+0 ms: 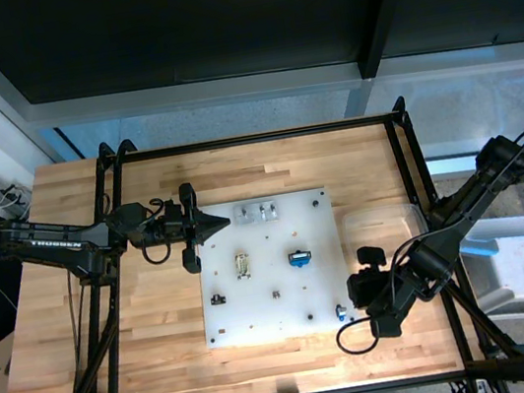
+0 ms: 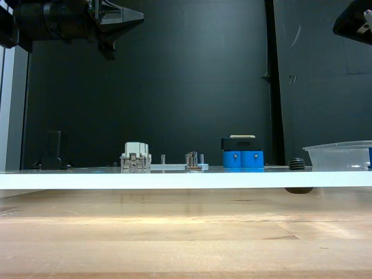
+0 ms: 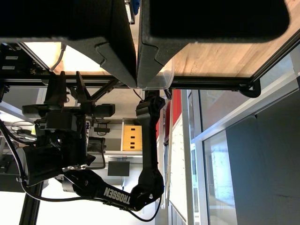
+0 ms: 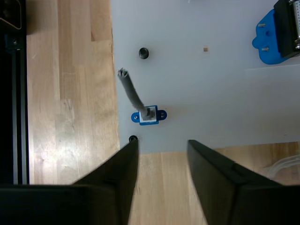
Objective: Remove the rj45 connector and place it in the container
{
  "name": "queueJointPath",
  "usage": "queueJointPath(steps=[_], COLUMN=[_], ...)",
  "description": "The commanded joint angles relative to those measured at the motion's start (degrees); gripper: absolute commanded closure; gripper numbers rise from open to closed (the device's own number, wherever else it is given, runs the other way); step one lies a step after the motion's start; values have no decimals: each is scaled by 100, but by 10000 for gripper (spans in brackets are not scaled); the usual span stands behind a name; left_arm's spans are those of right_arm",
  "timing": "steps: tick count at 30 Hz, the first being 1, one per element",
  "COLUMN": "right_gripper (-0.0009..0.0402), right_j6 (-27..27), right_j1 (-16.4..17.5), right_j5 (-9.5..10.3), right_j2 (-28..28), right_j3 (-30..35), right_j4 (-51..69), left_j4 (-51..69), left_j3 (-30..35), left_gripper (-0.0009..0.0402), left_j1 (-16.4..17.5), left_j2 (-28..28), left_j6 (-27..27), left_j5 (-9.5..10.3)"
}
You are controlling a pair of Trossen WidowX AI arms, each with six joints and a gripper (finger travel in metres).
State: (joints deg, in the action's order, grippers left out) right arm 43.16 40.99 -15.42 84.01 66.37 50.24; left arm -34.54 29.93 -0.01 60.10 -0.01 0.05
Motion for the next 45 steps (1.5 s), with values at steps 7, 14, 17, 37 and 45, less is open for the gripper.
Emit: queueJointPath(steps=[7,14,17,37,45], right_gripper=[159,166,164,172,174], right_j6=[-323,-479,-487,-568,-577], right_j1=[0,-26,-39,-52,-70], right_j5=[-199,-304,-310,-514,-516], right_j2=[297,466,501,560,560], right_j3=[-92,-142,-203,-776,-1001], right_j4=[-378,-573,-748,-1598,-1912], left_j4=[0,0,0,0,0], left_j3=[2,2,2,2,2], left_gripper=[393,393,393,393,393], left_j1=[0,2,2,2,0], left_j2=[2,0,2,0,0], left_j6=[0,0,0,0,0], left_j5=[-2,-2,-2,-2,0])
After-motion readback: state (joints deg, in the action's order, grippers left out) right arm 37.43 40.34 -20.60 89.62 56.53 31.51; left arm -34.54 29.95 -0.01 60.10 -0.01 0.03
